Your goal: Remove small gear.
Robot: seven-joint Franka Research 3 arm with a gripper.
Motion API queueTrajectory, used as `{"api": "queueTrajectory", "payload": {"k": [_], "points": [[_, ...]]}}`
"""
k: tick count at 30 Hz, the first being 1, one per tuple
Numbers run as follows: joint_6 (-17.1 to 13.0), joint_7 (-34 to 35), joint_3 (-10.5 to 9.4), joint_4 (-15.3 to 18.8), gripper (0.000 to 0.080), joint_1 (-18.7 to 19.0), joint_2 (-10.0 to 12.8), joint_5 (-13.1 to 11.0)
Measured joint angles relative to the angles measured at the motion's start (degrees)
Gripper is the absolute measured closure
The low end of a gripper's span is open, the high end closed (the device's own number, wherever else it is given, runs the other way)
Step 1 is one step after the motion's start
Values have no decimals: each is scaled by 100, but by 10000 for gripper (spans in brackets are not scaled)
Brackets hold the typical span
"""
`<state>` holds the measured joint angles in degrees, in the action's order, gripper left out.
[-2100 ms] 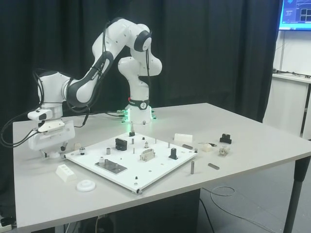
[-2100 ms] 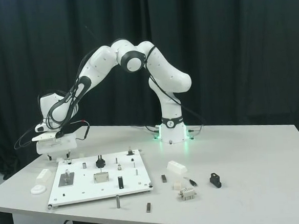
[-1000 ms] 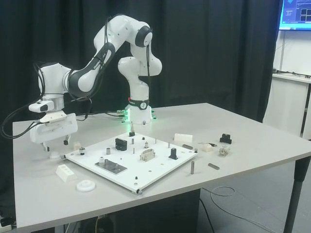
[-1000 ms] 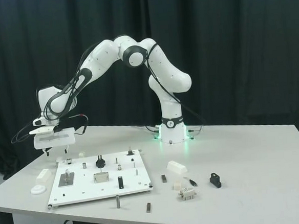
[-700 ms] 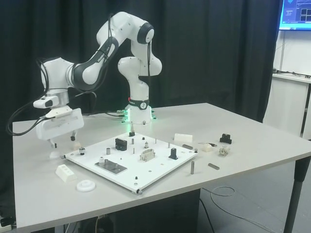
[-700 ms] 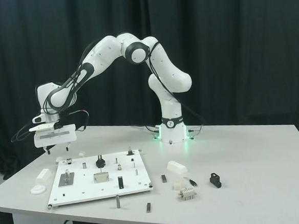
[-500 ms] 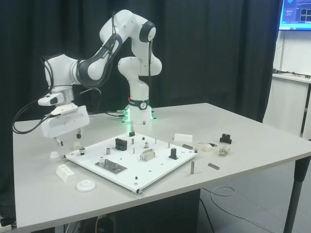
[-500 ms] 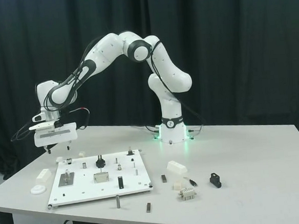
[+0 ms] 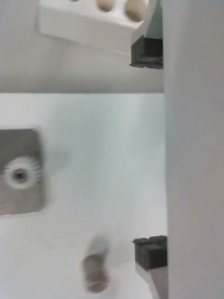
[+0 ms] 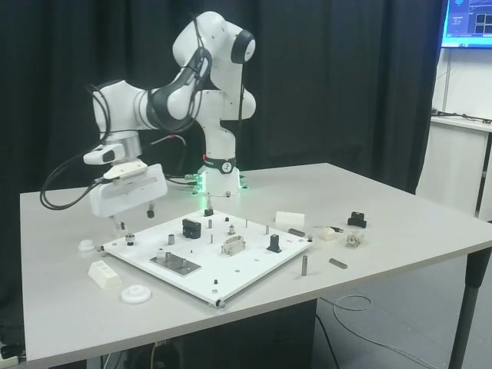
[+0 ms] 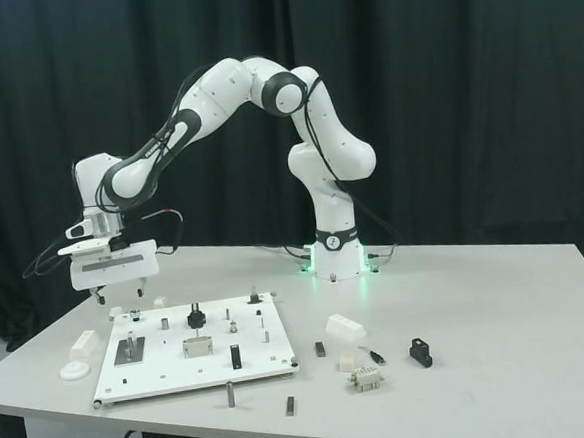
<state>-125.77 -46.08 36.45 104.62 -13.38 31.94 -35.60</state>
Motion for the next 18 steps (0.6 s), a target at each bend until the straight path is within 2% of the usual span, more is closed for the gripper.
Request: {"api": "queueTrajectory", "payload": {"k": [11, 18], "points": [[-421, 1128, 0, 96, 3, 488, 78, 63], [-609, 1701, 3, 106, 3, 690, 215, 285]]}}
